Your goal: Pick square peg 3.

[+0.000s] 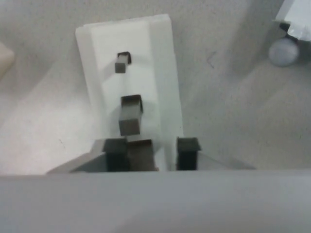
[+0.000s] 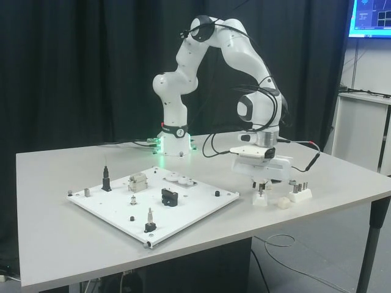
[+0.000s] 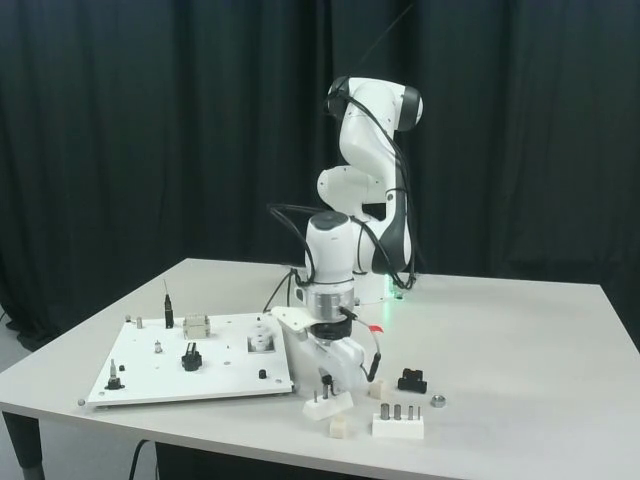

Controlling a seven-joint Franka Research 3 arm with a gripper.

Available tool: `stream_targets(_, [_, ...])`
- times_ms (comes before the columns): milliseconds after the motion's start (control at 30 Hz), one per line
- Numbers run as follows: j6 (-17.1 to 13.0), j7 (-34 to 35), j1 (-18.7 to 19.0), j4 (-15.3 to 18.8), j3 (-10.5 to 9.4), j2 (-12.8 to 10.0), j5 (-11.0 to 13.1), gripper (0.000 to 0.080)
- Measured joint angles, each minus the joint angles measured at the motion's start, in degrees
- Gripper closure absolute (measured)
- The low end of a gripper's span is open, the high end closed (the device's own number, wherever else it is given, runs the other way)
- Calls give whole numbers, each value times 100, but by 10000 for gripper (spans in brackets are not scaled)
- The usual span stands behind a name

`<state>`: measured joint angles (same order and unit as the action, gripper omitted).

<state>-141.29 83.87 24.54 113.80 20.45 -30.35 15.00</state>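
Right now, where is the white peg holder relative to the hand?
The white peg holder sits on the grey table directly under the hand, just beyond the white board's corner; in the wrist view one of its dark pegs lies between the fingers.

square pegs (image 1: 130, 119): 3 (one between jaws) | holder blocks (image 3: 397, 425): 2 | board (image 2: 153, 204): 1

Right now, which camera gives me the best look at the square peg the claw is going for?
The wrist view: the peg sits between the claw's open fingers on its white holder, two smaller pegs beyond. The first room view shows only the holder under the claw; the second shows a small dark peg, partly hidden.
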Motion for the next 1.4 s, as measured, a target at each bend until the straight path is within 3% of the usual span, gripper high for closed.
stream_targets(133, [-10,-22,-13,-5,-30,-9,0,432])
stream_targets(167, [-11,-27,-17,-7,-38,-10,0,652])
stream_targets(300, [-14,-73,-23,-11,-54,-10,0,652])
stream_targets(333, [-16,-83,-23,-11,-57,-10,0,687])
stream_targets(867, [-7,-143,-28,-25,-66,30,0,687])
stream_targets(1400, [518,-112,-32,-25,36,478,0,688])
